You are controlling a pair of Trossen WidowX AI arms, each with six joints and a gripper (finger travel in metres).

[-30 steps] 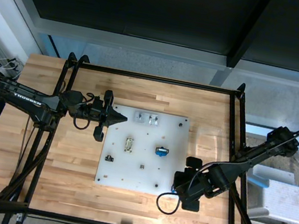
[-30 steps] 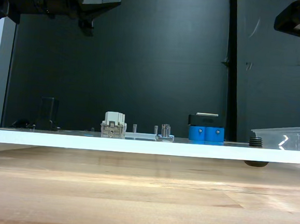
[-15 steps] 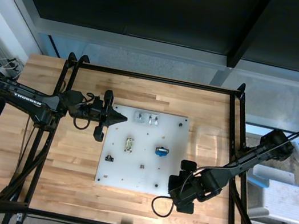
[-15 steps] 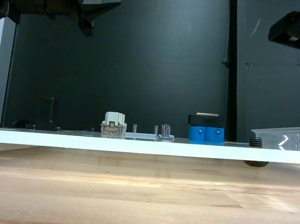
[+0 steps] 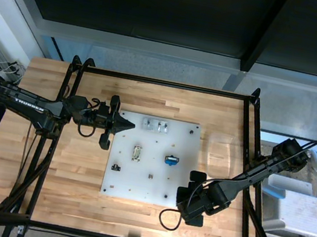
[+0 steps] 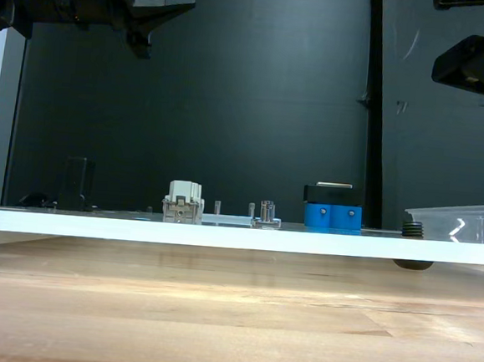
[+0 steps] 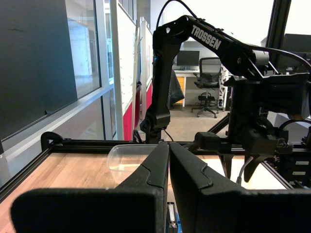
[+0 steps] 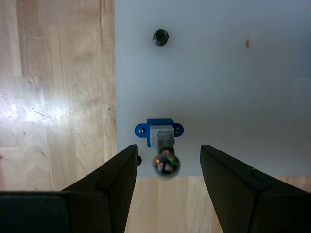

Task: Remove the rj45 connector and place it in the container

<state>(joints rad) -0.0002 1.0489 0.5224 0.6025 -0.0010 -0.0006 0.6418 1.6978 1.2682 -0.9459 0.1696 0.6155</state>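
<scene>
My right gripper hangs over the near right corner of the flat white plastic board. Its fingers are spread wide and hold nothing. Between them and below, I see the rj45 connector, a small grey plug seated in a blue bracket close to the board's edge. The clear rectangular plastic container sits on the wooden table near the board's right edge. My left gripper hovers above the board's far left edge, fingers pressed together and empty.
</scene>
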